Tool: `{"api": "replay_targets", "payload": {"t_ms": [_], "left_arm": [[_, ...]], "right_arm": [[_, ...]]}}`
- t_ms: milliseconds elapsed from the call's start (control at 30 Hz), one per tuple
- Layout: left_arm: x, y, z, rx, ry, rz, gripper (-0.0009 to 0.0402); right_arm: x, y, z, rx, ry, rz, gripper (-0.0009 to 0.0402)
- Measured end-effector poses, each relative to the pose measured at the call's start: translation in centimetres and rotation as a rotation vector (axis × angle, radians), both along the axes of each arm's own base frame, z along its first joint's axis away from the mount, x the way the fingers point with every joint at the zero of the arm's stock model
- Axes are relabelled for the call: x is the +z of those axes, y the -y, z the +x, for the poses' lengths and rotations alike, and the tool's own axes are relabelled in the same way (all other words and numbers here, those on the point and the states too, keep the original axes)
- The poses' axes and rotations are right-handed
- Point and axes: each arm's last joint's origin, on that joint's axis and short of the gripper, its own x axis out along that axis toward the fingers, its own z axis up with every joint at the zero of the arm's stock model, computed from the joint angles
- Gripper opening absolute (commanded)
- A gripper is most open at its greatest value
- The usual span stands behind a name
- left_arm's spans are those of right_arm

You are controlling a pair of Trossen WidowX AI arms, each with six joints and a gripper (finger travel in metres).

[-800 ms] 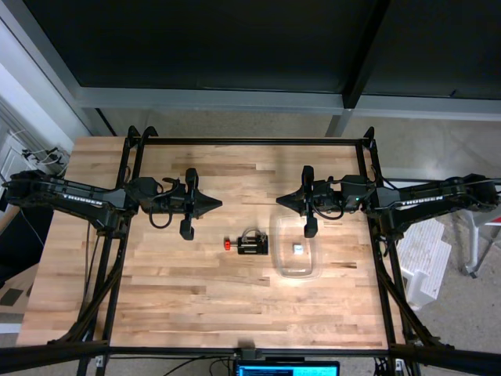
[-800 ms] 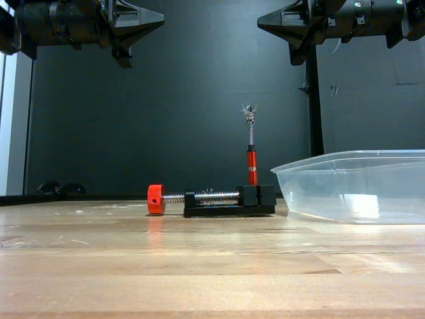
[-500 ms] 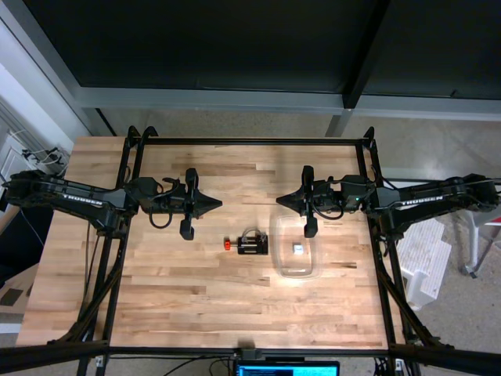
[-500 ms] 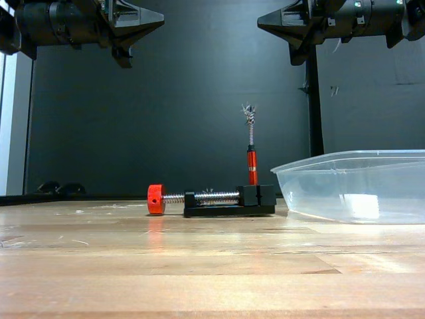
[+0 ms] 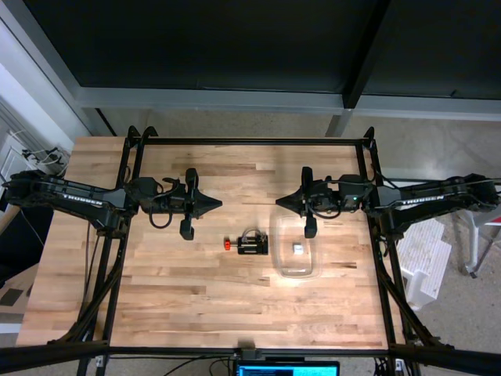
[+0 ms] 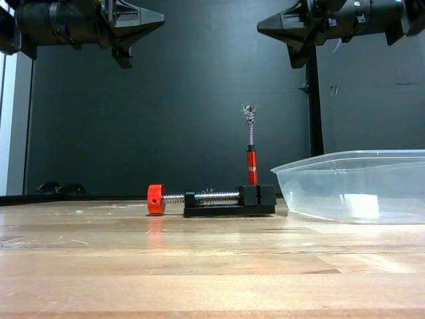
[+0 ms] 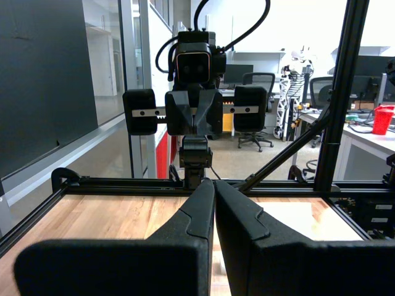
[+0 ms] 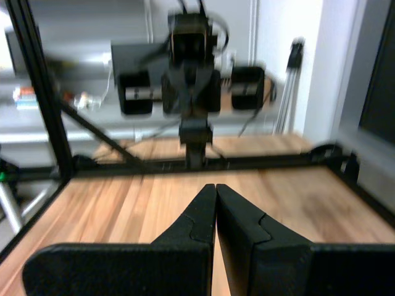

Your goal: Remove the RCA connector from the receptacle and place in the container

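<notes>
Not started — RCA connector [image 6: 252, 159] upright in receptacle [image 6: 229, 197].
Left gripper [image 5: 218, 204], right gripper [image 5: 279, 200] pinched closed, empty, high above table — container [image 6: 352, 186] waiting.

Even overhead light; faint sheen on container [image 6: 352, 189]; right wrist view blurred; low view backdrop [image 6: 199, 80] dark.

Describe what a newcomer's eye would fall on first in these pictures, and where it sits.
The red-bodied RCA connector stands upright in the black receptacle at mid-table, beside the clear container, on the side nearer the left arm. High above the table, the left gripper and the right gripper hang shut, with their tips pointing at each other.
</notes>
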Motion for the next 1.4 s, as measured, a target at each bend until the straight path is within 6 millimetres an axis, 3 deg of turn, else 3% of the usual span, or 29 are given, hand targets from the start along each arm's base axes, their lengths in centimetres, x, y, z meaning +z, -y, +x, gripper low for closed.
{"api": "replay_targets", "payload": {"t_ms": [367, 933, 1267, 1400], "left_arm": [[0.0, 0.0, 0.0, 0.0, 0.001, 0.0, 0.0], [0.0, 0.0, 0.0, 0.0, 0.0, 0.0, 0.0], [0.0, 0.0, 0.0, 0.0, 0.0, 0.0, 0.0], [0.0, 0.0, 0.0, 0.0, 0.0, 0.0, 0.0]], "right_arm": [[1.1, -0.9, 0.9, 0.038, -0.387, -0.021, 0.0], [2.2, -2.7, 3.7, 0.053, -0.793, -0.05, 0.0], [1.4, -3.9, 6.2, 0.054, -0.891, -0.088, 0.0001], [0.6, -4.1, 7.0, 0.017, -0.932, -0.071, 0.0027]]}}
